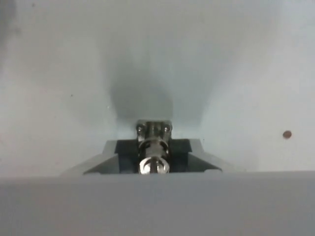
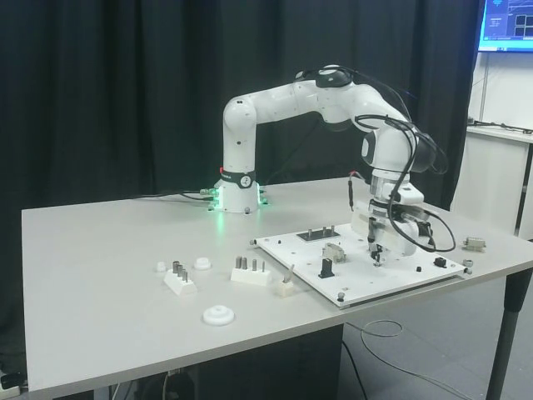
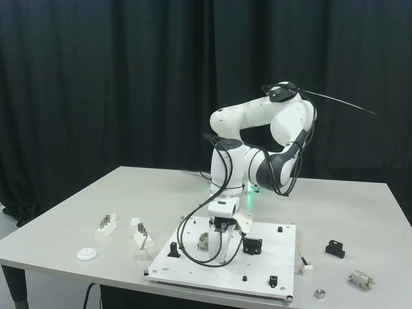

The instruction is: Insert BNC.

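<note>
Insertion step: gripper fingers closed on the BNC connector, held upright just above the white board near the counter's edge. Next: align, press straight down.

Robotics lab (black curtains, bolted arm)

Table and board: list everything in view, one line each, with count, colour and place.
Table: one, grey, under everything.
Board: one, white, at the table's front edge, below the gripper.
Metal connector: one, grey, on the board, between the fingers in the wrist view.
Pin blocks: two, white, on the table beside the board.
Toothed disc: one, white, near the table's front edge.
Arm: one, white, bolted at the back.
Gripper: one, low over the board.
</note>
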